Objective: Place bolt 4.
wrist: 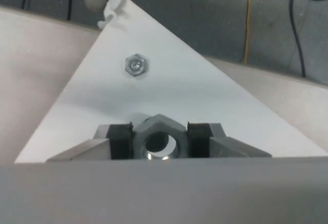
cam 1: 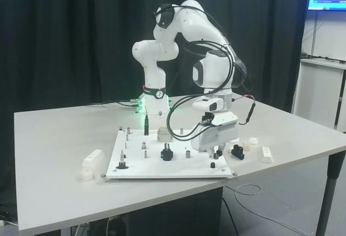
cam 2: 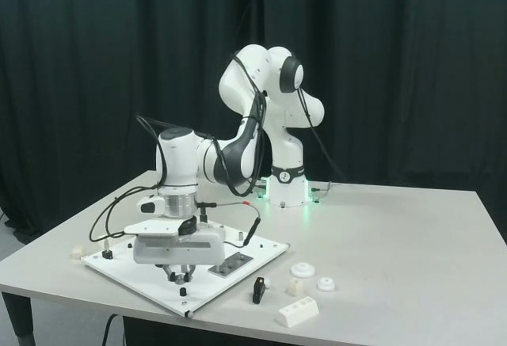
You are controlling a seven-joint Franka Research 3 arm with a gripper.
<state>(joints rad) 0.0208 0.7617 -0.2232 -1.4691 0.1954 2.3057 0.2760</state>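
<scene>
A white Franka arm (cam 1: 208, 47) reaches down over a white assembly board (cam 1: 173, 168) on a grey table (cam 1: 59, 139), its gripper (wrist: 160, 142) low above the board's near corner. In the wrist view the two black finger pads (wrist: 121, 141) are clamped on either side of a grey hexagonal bolt head (wrist: 159, 137), bolt 4, which sits between them with its bright bore facing the camera; the jaws stand only as far apart as the bolt's width. The bolt hangs just above the board's white surface; whether it touches the board cannot be told. Farther along the board, toward its corner, a second hexagonal nut (wrist: 136, 65) lies flat, well apart from the held bolt, and a small white clip (wrist: 111, 9) sits at the very corner. In the first room view the gripper (cam 1: 215, 152) is at about 4 o'clock from the board's centre, with several small upright pegs and fixtures (cam 1: 165, 152) standing across the board toward 9 o'clock. Off the board, a white block (cam 1: 93, 160) rests on the table at the 9 o'clock side, and another white block (cam 1: 266, 154) with small white parts (cam 1: 248, 144) lies at 3 o'clock. In the second room view the gripper (cam 2: 181, 273) hovers low over the board beside a grey plate (cam 2: 230, 264). A green light (cam 1: 141, 103) glows at the arm's base.
</scene>
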